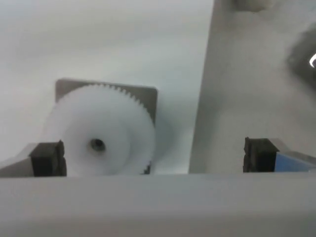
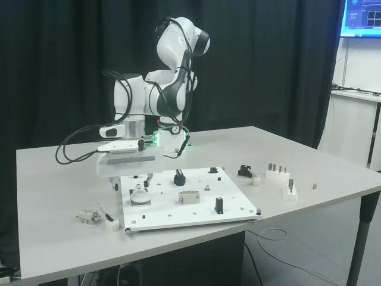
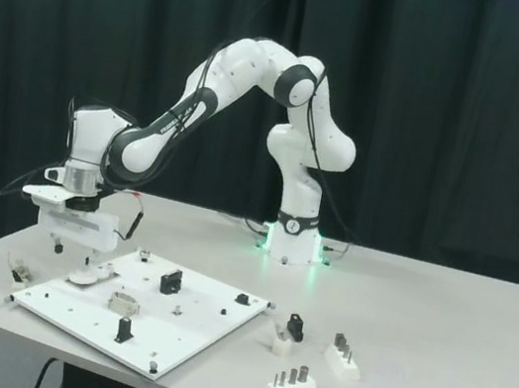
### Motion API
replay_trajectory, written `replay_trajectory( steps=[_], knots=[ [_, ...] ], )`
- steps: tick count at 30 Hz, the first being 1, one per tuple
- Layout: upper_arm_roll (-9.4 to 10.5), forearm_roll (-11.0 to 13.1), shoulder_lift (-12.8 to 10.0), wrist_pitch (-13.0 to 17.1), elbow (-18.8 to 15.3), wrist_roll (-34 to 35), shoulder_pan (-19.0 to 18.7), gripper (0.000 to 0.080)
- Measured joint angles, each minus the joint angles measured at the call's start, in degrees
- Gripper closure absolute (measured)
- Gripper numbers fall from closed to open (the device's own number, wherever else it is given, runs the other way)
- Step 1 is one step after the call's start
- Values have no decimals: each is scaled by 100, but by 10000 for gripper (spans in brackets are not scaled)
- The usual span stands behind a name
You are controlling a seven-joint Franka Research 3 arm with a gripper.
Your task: Insert large gear.
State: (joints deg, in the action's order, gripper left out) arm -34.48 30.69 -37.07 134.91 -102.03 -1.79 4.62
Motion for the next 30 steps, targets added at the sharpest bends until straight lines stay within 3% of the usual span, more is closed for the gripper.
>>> replay_trajectory(
  steps=[30],
  knots=[
    [-40, -33, -126, 123, -41, 364, 23, 3]
  ],
)
